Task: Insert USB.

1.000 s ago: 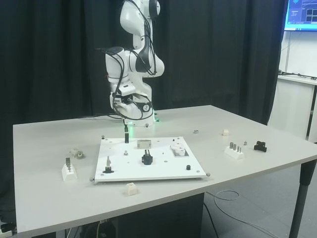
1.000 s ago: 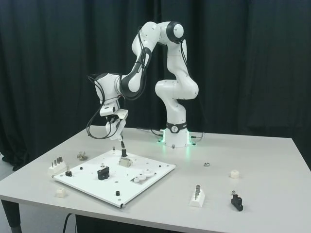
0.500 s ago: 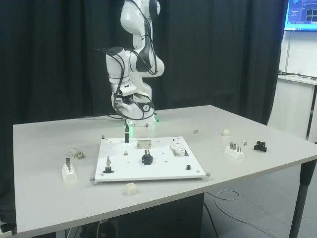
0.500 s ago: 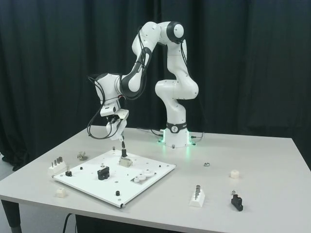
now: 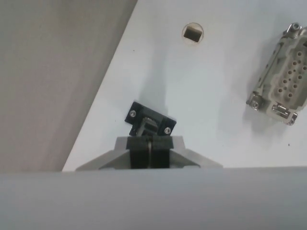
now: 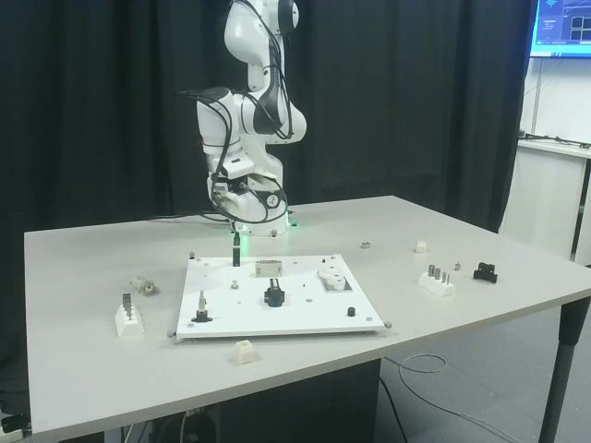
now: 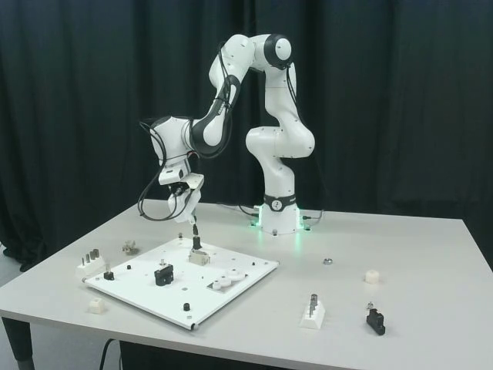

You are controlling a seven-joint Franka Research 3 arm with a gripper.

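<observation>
A: Where does the tool stand?

B: It hangs over the far edge of the white board, pointing down, above the black USB socket fixed near that edge. In the second room view a gap shows between what the tool carries and the socket.

A: State of the tool?

B: Closed on the USB plug. In the wrist view the two black fingers sit pressed together with only a thin seam between them, the dark plug held upright, its tip toward the socket. From the first room view the plug shows as a short dark stub under the tool.

A: Plug aligned with the socket?

B: In the wrist view the socket sits directly beyond the fingertips. Whether the plug touches it cannot be told from that view.

A: Neighbours on the board?

B: A grey multi-pin connector lies well apart from the socket, and a round hole with a dark insert sits between them, further on. The grey worktop shows past the board's edge, just beside the socket.
</observation>
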